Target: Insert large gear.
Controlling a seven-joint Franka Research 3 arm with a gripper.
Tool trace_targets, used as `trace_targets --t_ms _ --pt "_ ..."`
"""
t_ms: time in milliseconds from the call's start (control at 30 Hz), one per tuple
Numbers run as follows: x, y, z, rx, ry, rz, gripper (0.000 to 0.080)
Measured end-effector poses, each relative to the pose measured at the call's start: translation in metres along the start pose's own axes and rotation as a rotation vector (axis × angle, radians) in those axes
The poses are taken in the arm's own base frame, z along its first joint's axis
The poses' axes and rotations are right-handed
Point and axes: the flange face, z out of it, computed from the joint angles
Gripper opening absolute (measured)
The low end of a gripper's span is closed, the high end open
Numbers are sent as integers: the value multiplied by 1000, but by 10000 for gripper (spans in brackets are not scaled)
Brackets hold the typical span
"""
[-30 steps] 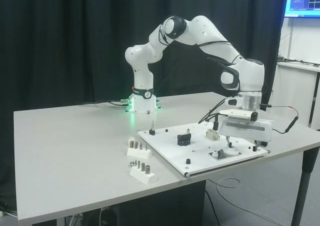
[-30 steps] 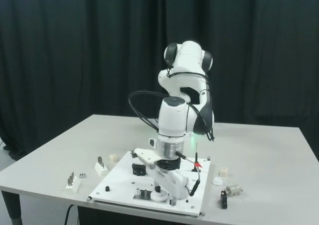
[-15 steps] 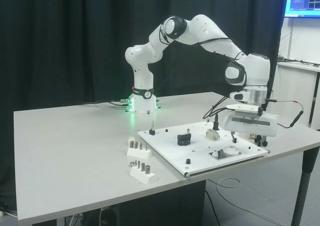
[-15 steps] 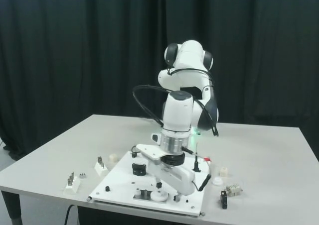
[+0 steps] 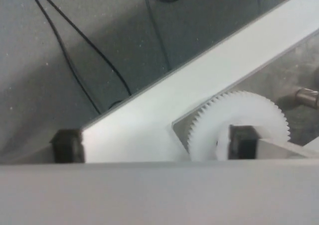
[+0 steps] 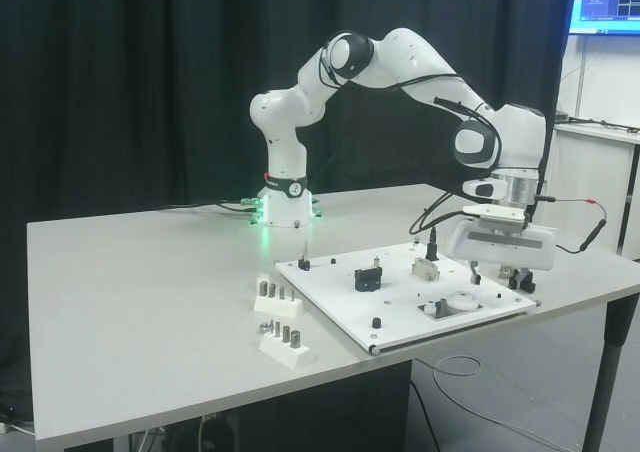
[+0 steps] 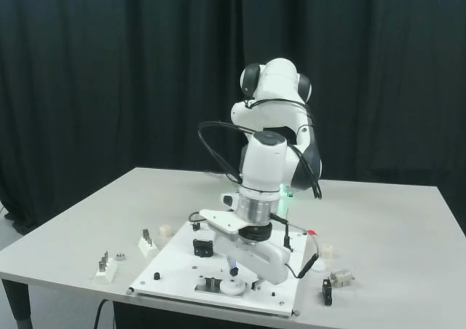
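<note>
The large gear (image 6: 462,302) lies flat on the white board (image 6: 330,284), near the board's front corner, apparently seated on its post. The hand (image 6: 496,274) hangs above and just beside it, clear of the teeth and carrying nothing. In the wrist view one black fingertip (image 5: 241,142) sits over the gear (image 5: 239,126) and the other (image 5: 67,145) stands far off, so the hand is spread wide.

Judgement: insertion looks complete and the step in hand is withdrawal. To do it well, the hand should rise straight up, fingers kept wide, until well above the gear's rim, and only then travel sideways. A sideways move too low could catch the teeth and lift the gear off its post. The trailing cable should also be kept clear of the board's fixtures.

Count, as far as visible:
- Large gear: one.
- Board: one, on the grey tabletop (image 6: 140,272).
- White peg blocks (image 6: 272,298) off the board: two.
- Black fixture (image 6: 368,277) mid-board: one.
- Small loose parts (image 7: 329,262) beside the board: at least three; the exact number is unclear.
</note>
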Motion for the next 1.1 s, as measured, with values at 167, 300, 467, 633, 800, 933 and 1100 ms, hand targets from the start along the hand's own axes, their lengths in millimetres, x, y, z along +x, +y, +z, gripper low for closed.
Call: trace_targets --t_ms 167,300,467,633,800,933,1100 --pt "3 0 0 -1 1 2 522" --pt "5 1 1 -2 5 2 522" --pt "8 1 2 -6 10 -4 200" --pt "11 2 2 -10 12 -8 43" --pt "12 2 3 -12 14 -21 11" --pt "13 2 4 -13 13 -24 11" --pt "14 3 5 -14 9 -21 2"
